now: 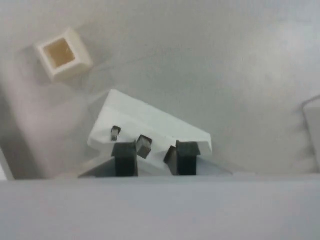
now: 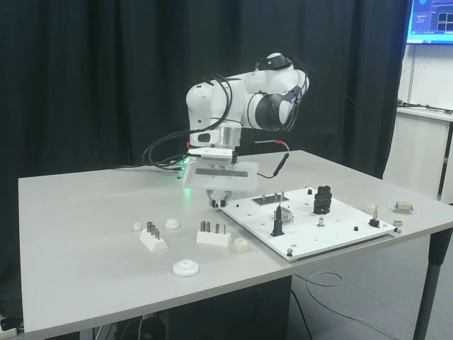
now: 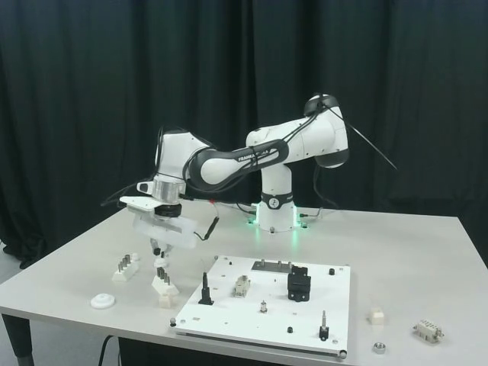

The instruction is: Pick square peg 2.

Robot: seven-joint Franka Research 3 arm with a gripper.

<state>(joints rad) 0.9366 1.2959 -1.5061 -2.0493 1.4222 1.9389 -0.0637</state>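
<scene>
Pegs in two white holders on the grey table (image 2: 85, 212), seen in the first room view. Far holder (image 2: 153, 238) at about 9 o'clock from the near one. Near holder (image 2: 214, 236) carries three dark pegs in a row; which is square peg 2 cannot be told from the room views. Small white cube (image 2: 240, 246) just beside that holder at 3 o'clock; white disc (image 2: 186, 268) at its 7 o'clock, apart.

Gripper (image 2: 217, 203) hangs above the near holder, fingers apart, nothing between them. White arm (image 2: 241, 106) bends over from the back of the table.

Wrist view: black fingertips (image 1: 125, 157) spread, with the holder (image 1: 145, 122) underneath. Middle peg (image 1: 143, 146), square in section, sits in the gap between the fingers, closer to one; a smaller peg (image 1: 115, 133) lies outside the gap. Third peg (image 1: 170, 154) partly hidden against the other finger. Hollow cube (image 1: 63, 52) well apart.

White board (image 2: 311, 223) with black fixtures at 3 o'clock of the gripper.
</scene>
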